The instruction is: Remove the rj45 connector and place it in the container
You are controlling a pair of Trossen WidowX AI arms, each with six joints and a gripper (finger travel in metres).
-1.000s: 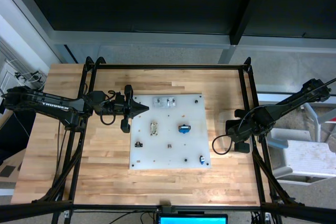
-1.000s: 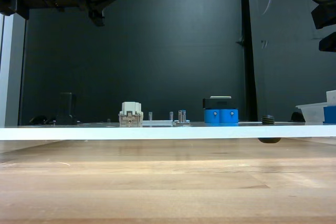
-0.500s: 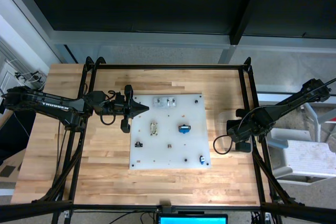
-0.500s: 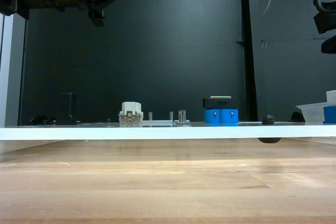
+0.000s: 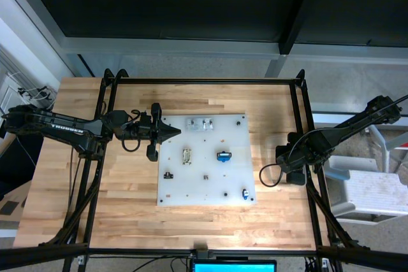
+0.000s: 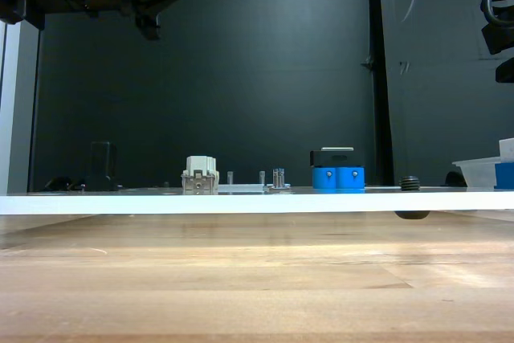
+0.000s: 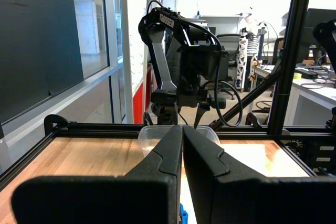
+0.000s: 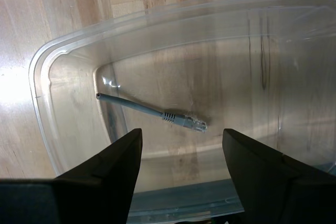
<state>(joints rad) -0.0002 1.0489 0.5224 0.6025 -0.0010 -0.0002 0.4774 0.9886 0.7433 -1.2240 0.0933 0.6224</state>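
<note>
Right wrist view: we are seeing the right gripper (image 8: 181, 142) spread empty above the rj45 connector (image 8: 191, 123), which is lying inside the container (image 8: 39, 93). If it rises carelessly, a finger may snag the rim. Beyond, the left gripper (image 5: 173, 132) is hanging closed over the white board's (image 5: 204, 186) left edge.

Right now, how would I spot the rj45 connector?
Right of the white board, the clear container sits under the right arm's open jaws; the left arm's shut jaws hover at the board's left edge. Alone inside lies the rj45 connector, a pale plug trailing grey cable.
</note>
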